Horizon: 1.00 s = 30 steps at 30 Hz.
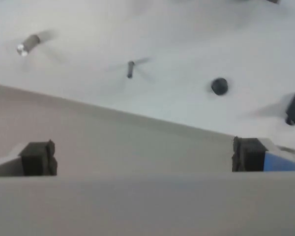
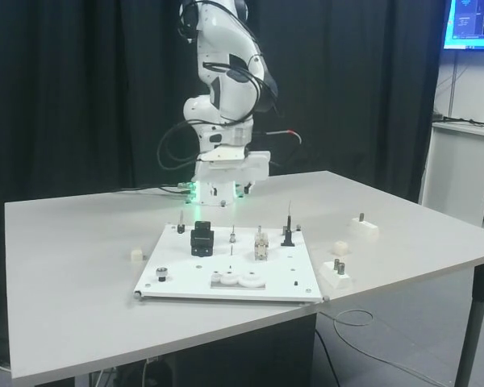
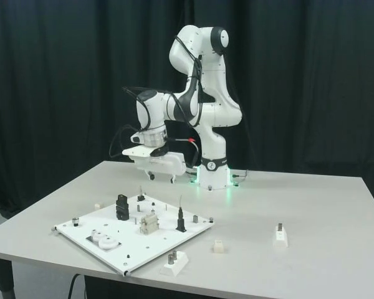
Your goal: Pick round peg 3.
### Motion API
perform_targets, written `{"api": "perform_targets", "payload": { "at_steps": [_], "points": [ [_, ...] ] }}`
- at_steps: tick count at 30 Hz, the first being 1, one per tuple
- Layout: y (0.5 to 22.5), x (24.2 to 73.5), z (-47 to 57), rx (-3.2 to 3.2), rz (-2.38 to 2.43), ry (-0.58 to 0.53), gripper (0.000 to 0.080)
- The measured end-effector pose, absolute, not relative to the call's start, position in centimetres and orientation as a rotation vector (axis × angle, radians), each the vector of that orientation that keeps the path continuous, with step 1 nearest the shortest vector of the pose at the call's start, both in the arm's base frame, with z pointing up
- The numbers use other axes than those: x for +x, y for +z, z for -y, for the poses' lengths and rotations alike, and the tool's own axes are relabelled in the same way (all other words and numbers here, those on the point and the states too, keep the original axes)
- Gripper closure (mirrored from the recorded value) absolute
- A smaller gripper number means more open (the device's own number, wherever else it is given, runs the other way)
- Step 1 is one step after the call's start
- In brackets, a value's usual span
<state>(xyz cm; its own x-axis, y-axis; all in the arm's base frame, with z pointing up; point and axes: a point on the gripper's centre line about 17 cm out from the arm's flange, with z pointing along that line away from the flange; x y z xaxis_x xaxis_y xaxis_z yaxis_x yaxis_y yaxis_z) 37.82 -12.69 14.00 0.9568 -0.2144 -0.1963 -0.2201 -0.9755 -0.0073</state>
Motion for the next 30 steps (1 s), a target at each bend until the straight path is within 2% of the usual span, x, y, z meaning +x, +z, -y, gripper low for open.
{"api": "perform_targets", "payload": {
  "at_steps": [9, 30],
  "points": [
    [15.4, 37.3, 13.2, -3.073, -0.341, 0.294, 0.0003],
    [16.5, 38.0, 12.1, -3.067, -0.306, 0.251, 0.0003]
  ]
}}
